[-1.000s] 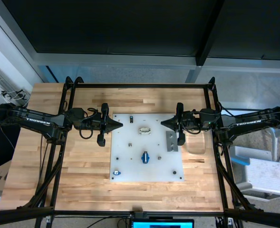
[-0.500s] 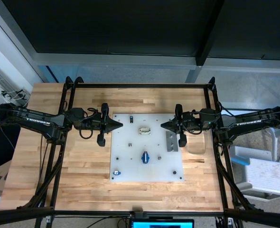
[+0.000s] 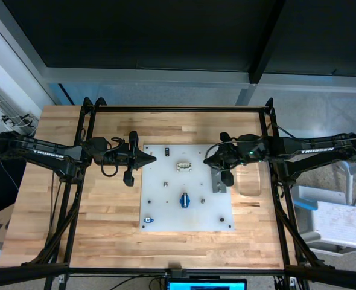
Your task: Pick the 16mm cylinder and place it in the container
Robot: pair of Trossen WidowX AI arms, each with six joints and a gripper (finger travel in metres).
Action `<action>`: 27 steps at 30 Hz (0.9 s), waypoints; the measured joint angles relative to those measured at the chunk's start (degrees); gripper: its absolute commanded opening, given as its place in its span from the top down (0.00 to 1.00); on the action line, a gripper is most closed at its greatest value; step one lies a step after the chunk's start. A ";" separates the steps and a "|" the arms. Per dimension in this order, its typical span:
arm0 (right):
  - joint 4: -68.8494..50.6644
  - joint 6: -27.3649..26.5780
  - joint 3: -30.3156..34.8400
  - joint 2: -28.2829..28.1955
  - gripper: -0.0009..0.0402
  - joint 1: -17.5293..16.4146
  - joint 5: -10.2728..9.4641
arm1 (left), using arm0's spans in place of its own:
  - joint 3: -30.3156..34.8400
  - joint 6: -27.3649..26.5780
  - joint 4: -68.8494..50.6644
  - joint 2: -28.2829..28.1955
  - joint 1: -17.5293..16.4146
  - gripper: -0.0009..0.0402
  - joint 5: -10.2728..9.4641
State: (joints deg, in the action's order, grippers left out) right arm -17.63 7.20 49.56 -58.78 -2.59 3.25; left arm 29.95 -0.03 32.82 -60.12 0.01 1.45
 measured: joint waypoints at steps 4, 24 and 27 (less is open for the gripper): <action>-13.27 1.62 8.20 -5.60 0.98 -0.04 0.02 | 0.00 -0.02 0.00 0.00 0.00 0.98 -0.02; -52.37 4.74 41.29 -30.47 0.98 -1.38 -0.37 | 0.00 0.00 0.02 0.00 0.00 0.98 0.00; -52.87 5.66 42.29 -31.71 0.98 -1.68 -0.42 | -0.02 0.00 -0.02 0.02 0.00 0.98 0.00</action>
